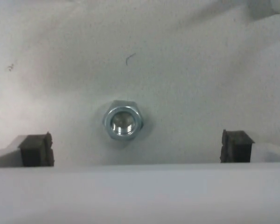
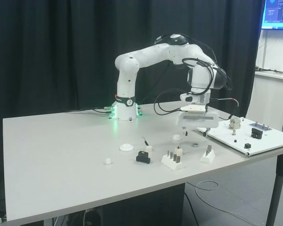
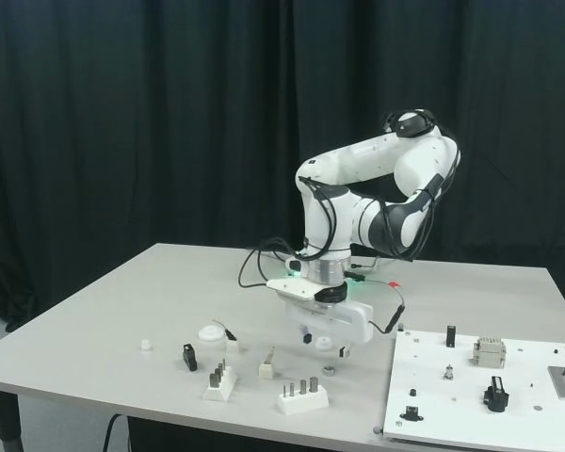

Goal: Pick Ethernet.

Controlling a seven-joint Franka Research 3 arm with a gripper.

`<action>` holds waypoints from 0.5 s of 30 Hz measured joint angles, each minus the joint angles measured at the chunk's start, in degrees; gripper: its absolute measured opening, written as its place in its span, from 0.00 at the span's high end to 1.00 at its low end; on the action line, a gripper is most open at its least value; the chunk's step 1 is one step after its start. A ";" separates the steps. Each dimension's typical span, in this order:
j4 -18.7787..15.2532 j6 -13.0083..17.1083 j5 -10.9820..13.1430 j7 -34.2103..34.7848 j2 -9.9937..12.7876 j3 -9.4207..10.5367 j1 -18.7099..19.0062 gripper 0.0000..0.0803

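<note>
My gripper (image 1: pixel 136 147) is open and hovers low over the table with nothing held. A metal hex nut (image 1: pixel 123 122) lies flat on the table between its black fingertips (image 1: pixel 36 149), touching neither. The room views show the gripper (image 2: pixel 195 133) (image 3: pixel 325 345) just above that nut (image 2: pixel 195 144) (image 3: pixel 329 370), near the white board. A small white plug with a thin black tail (image 2: pixel 145 145) (image 3: pixel 229 336), which may be the Ethernet part, lies well apart from the gripper beside a white gear (image 2: pixel 126 148) (image 3: pixel 210 332).
A white board (image 2: pixel 269 142) (image 3: pixel 471 407) with mounted parts lies at the table's right end. A black clip (image 2: pixel 142 157) (image 3: pixel 189 356), white peg holders (image 2: pixel 172 160) (image 3: pixel 302 396), a small white cap (image 2: pixel 107 161) and a white disc (image 2: pixel 176 137) stand nearby.
</note>
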 joint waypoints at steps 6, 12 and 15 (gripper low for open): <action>0.00 -0.04 -0.29 0.00 0.00 -0.02 0.17 0.00; 0.03 -0.04 -0.91 -1.39 0.00 -0.07 0.43 0.00; 0.08 -0.04 -1.11 -2.11 0.00 -0.15 0.58 0.00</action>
